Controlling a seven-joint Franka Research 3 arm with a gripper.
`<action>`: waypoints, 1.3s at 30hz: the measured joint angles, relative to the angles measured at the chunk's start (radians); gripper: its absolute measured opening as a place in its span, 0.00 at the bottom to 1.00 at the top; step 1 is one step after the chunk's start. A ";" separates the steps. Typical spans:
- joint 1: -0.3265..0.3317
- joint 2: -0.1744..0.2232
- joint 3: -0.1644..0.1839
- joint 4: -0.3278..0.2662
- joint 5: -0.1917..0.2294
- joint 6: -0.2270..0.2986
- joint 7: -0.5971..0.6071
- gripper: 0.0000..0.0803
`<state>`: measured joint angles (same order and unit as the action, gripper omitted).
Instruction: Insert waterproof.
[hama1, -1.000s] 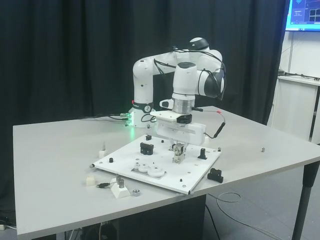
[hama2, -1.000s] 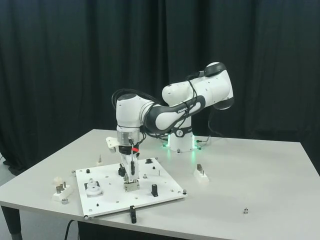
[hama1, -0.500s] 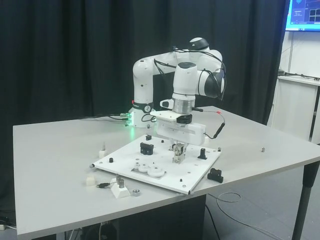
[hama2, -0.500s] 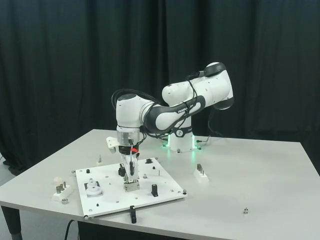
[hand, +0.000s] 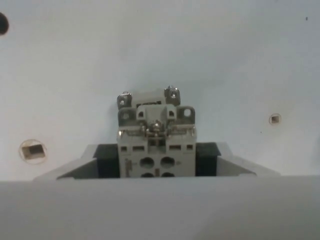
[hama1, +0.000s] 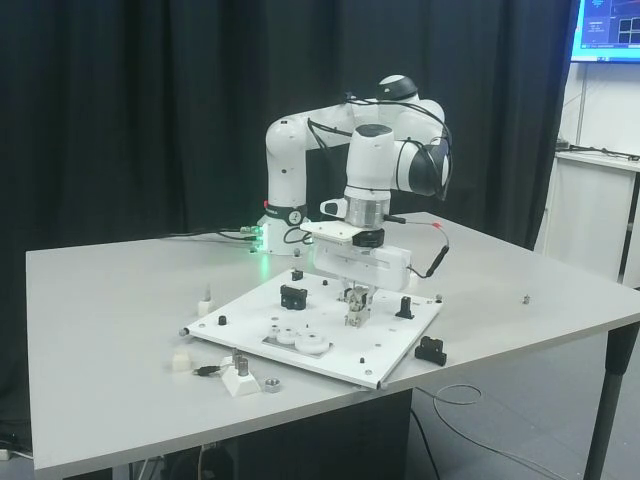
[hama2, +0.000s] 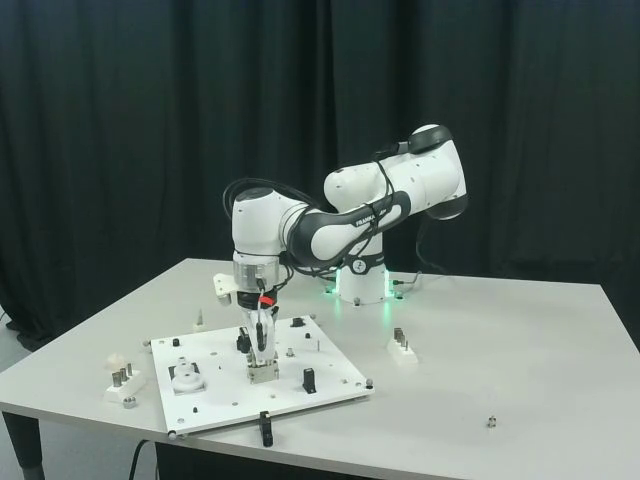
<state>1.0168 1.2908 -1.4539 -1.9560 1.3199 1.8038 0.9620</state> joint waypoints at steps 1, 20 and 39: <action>0.000 0.000 0.000 0.000 0.000 0.000 0.001 0.39; 0.009 0.000 0.001 -0.007 0.000 0.009 -0.041 0.39; 0.013 0.001 0.000 -0.011 -0.004 0.015 -0.062 0.39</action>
<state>1.0301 1.2916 -1.4534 -1.9671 1.3161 1.8190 0.8998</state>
